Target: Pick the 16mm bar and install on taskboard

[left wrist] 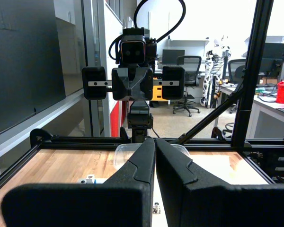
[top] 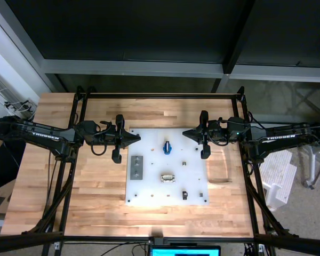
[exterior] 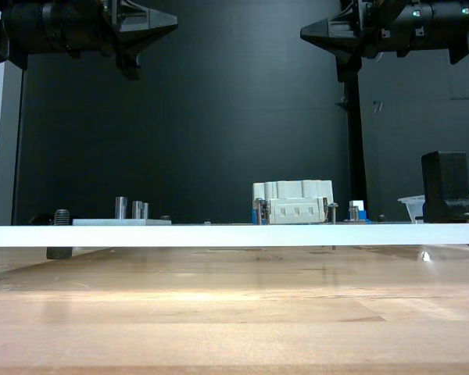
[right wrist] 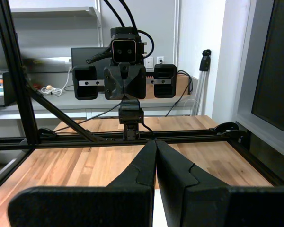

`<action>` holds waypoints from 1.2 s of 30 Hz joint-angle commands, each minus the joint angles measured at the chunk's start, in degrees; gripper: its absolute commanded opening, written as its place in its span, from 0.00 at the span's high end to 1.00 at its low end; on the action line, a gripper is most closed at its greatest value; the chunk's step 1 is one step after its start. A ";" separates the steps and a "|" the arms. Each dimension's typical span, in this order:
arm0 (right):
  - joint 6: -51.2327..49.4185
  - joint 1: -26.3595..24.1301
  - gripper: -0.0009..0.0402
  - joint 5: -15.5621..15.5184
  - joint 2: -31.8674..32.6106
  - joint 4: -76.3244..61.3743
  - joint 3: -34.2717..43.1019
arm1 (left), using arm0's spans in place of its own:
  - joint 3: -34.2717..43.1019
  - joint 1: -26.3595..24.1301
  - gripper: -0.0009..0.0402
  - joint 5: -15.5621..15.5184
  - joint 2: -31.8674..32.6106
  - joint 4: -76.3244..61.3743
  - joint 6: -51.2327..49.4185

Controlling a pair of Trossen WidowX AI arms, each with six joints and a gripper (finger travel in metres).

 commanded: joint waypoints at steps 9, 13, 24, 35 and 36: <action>-0.79 0.11 0.98 0.07 0.02 -2.95 2.27 | 0.02 0.00 0.98 0.00 0.02 0.02 0.00; -0.81 0.11 0.98 0.09 0.04 -2.69 2.23 | 0.02 0.00 0.98 0.02 0.02 0.00 0.00; 0.37 0.11 0.98 0.02 0.02 -1.70 1.90 | 0.02 0.00 0.98 0.02 0.02 0.02 0.00; 0.96 0.11 0.98 0.00 0.02 -2.36 1.90 | 0.02 0.00 0.98 0.02 0.02 0.02 0.00; 0.96 0.11 0.98 0.02 -0.02 -2.78 1.90 | 0.02 0.02 0.98 0.02 0.02 0.00 0.00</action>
